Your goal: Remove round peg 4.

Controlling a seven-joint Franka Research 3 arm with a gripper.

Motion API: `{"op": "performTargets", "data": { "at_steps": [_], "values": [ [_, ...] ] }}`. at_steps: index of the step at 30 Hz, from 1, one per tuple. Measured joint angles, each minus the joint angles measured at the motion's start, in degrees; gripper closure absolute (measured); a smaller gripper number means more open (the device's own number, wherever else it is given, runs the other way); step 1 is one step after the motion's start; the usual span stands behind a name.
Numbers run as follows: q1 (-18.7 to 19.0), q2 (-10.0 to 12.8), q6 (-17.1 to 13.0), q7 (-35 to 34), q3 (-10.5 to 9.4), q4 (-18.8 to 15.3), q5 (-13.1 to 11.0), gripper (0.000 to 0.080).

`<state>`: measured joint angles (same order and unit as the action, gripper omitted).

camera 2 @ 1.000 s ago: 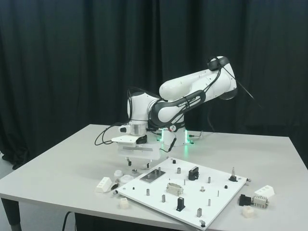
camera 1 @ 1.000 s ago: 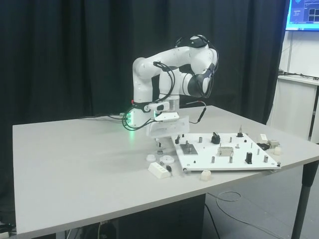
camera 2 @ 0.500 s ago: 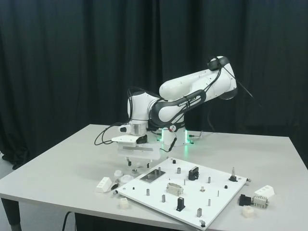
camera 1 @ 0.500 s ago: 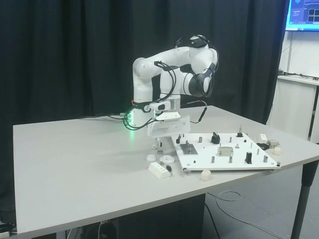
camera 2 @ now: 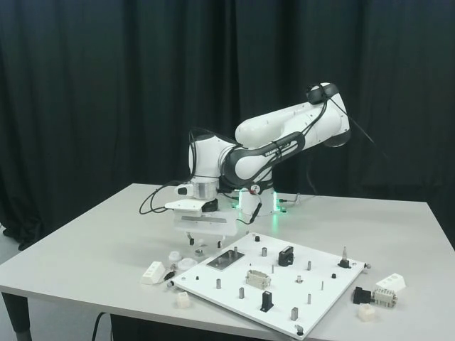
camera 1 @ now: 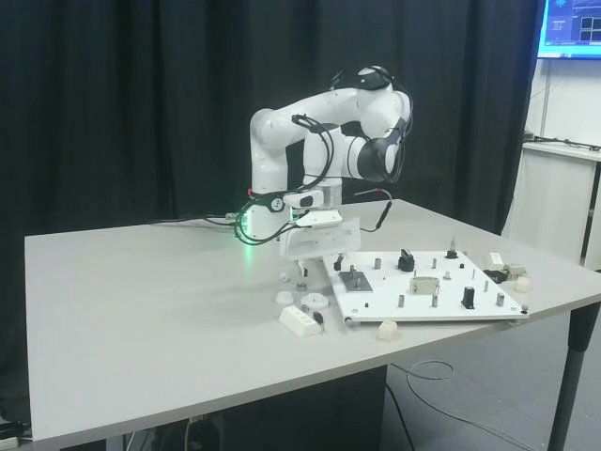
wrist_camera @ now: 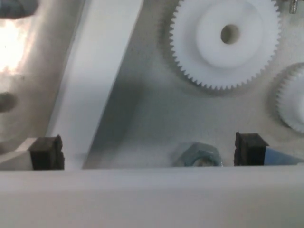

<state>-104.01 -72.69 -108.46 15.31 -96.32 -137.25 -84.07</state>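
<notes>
Pincer [wrist_camera: 147,152] wide open, empty, above nut [wrist_camera: 198,155].

My first room camera stands well back from the table [camera 1: 141,310], off one corner, facing the black curtain; the arm [camera 1: 310,122] sits mid-frame with the white board [camera 1: 427,287] beside it. My second room camera faces the opposite long side of the table, so the board [camera 2: 274,280] lies nearest me. Both share arm, board and table. My wrist camera looks straight down, very close, at a white gear [wrist_camera: 225,40] beside the board's edge [wrist_camera: 102,76].
</notes>
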Motion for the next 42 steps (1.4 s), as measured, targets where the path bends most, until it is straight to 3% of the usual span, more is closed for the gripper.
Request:
{"op": "performTargets", "data": {
  "at_steps": [13, 23, 33, 42],
  "values": [
    [0.14, 0.02, 0.73, -0.33, 0.39, 0.54, 0.0, 0.0003],
    [1.35, 0.02, 4.55, -1.47, 2.59, 0.71, 0.23, 0.0003],
    [4.87, 0.09, 9.07, -5.03, 5.02, 0.72, 1.69, 0.0003],
    [9.97, 0.54, 9.61, -10.39, 5.95, 0.73, 3.25, 0.0003]
  ]
}}
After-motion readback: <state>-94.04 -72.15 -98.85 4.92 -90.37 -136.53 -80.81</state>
